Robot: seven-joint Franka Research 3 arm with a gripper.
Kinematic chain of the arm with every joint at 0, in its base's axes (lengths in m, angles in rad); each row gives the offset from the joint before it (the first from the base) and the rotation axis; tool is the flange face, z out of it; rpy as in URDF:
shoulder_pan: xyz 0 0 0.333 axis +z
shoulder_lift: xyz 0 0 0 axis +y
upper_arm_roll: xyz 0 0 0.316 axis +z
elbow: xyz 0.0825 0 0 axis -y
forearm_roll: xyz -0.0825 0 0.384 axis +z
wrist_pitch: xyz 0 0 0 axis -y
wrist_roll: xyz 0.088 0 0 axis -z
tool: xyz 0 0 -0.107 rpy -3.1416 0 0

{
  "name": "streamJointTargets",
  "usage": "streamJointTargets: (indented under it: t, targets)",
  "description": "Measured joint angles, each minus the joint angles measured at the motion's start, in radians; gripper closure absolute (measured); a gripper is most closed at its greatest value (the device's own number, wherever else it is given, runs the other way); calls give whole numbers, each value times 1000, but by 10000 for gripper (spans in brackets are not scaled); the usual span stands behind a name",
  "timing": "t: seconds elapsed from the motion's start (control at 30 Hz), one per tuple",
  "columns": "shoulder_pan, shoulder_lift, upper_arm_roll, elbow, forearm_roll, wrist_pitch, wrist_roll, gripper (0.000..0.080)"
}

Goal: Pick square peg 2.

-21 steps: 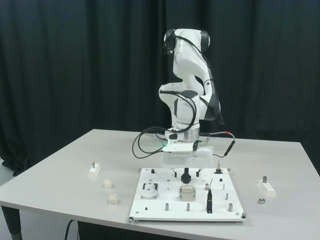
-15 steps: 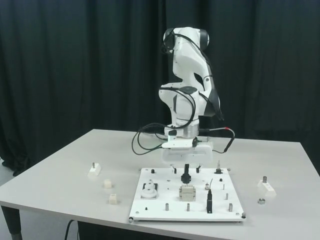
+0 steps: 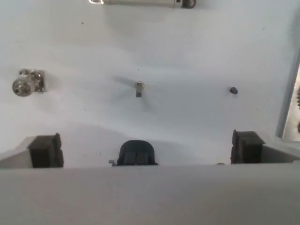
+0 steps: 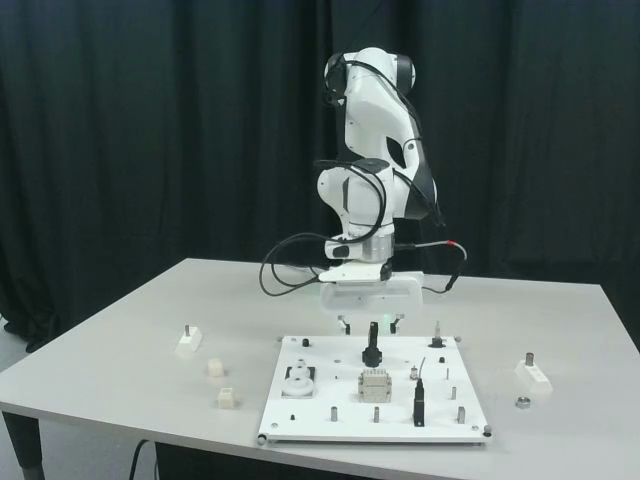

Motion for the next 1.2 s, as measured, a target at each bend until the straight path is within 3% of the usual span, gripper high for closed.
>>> streamJointTargets:
  t: [0.33,0.87,1.2]
  targets:
    - [-3,-18,-7,9,-9,-17,0,3]
    - [-15,-39,-44,48,-85,-83,-46,3]
    - [-68,-56,-54,69,-118,-125,-138,3]
